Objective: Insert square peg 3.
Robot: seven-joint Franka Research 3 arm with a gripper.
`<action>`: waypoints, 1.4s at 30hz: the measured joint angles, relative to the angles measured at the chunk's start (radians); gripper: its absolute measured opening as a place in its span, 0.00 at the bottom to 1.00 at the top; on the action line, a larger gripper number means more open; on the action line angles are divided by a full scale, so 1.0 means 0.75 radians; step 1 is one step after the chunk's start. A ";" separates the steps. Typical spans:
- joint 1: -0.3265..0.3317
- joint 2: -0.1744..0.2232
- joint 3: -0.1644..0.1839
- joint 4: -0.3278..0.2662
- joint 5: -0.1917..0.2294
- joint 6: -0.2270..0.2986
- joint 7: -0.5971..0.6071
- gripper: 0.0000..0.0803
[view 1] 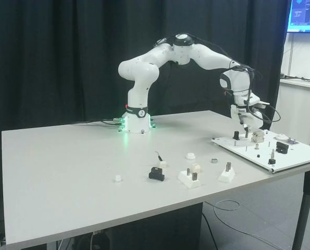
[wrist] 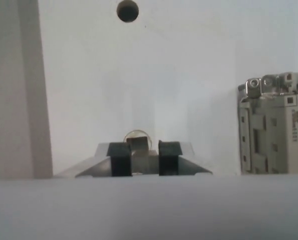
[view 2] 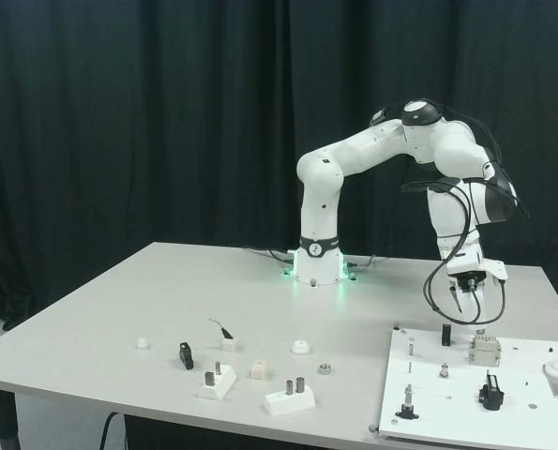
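Fingers [wrist: 119, 159] pinch the small peg [wrist: 136, 143] narrowly, hovering over the white board [view 2: 466, 408] beside the grey connector block [wrist: 274, 125]; next comes aligning with its hole.

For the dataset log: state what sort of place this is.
Probably a robotics lab or test cell: a white arm bolted to a grey table, black curtains behind, and a white task board with pegs and fixtures.

connector block [wrist: 274, 125] | digits 1, 2, 3, 4 down its side | other print unreadable
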State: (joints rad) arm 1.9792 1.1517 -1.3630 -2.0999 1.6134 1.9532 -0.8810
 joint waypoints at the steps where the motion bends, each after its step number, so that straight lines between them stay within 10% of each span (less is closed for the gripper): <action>1: -0.003 0.000 0.000 -0.001 0.006 -0.005 -0.006 0.14; 42: -0.008 0.002 0.001 -0.014 0.078 -0.041 -0.047 0.14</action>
State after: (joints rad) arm 1.9728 1.1530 -1.3622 -2.1101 1.6718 1.9223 -0.9163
